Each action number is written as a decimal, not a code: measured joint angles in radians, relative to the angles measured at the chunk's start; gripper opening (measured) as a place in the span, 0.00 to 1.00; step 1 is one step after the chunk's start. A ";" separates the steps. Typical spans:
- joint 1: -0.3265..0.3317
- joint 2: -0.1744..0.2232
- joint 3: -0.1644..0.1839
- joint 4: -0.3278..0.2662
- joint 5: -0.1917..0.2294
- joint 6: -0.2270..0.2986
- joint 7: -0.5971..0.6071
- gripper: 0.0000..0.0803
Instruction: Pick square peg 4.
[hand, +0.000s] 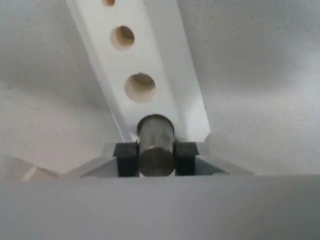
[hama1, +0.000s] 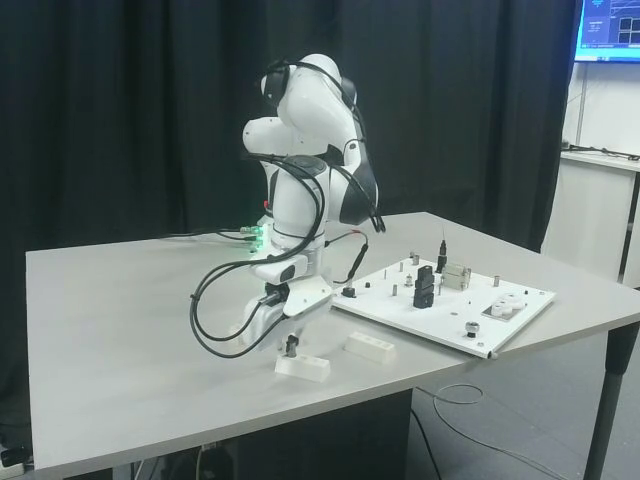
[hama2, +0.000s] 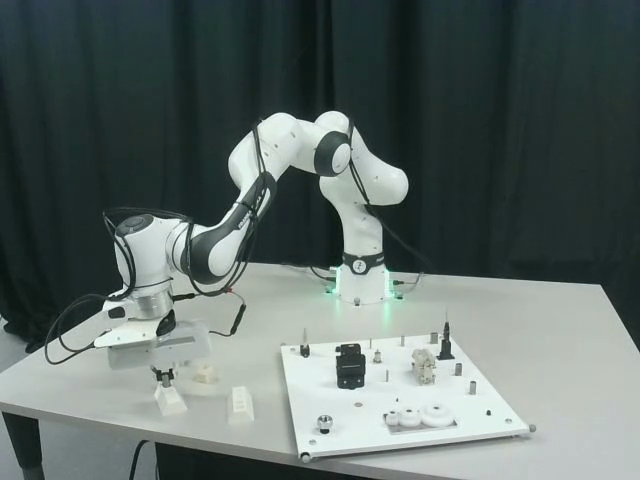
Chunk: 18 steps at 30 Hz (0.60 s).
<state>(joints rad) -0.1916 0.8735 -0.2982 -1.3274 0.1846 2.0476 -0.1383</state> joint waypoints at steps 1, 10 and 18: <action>0.000 0.000 0.000 0.002 0.000 -0.004 0.000 0.42; 0.002 0.000 -0.003 0.040 0.000 -0.072 0.000 0.19; 0.013 -0.001 -0.022 0.098 0.000 -0.169 0.003 0.19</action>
<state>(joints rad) -0.1788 0.8722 -0.3199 -1.2297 0.1850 1.8783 -0.1357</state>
